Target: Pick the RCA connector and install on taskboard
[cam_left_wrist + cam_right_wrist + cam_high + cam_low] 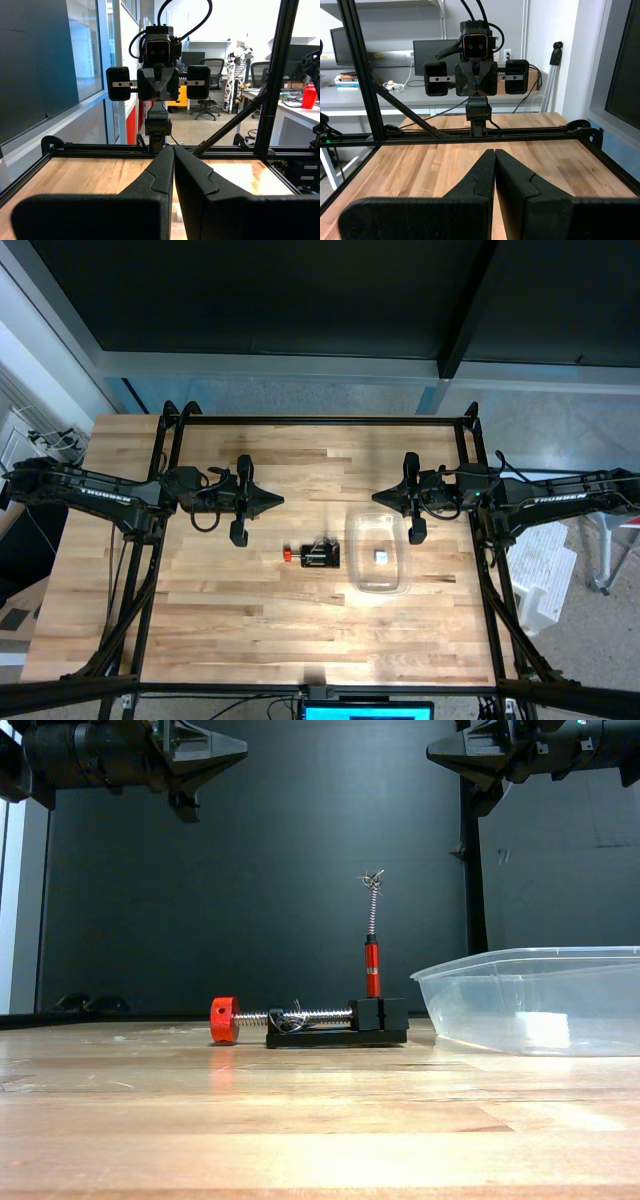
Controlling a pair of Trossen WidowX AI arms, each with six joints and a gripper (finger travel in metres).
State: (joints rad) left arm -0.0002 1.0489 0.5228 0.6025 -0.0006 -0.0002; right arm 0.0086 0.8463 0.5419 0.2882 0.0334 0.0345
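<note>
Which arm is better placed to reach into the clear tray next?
Right, probably: the right gripper, shut, hovers by the far rim of the clear tray, while the left gripper, shut, hangs beyond the taskboard from it. The RCA connector itself isn't discernible.

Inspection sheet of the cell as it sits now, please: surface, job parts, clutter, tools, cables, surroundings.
Surface: wood table, no spills seen.
Job's things: taskboard mid-table, red knob toward the left arm, upright red post on it topped by a spring; RCA connector not made out.
Clutter: clear tray right of the taskboard, apart from it; white piece inside.
Grippers: left tool and right tool both shut, empty, raised, facing each other.
Cables: cables loop over the left arm's wrist; likewise on the right.
Surroundings: black frame around the table; screen at the near edge.
</note>
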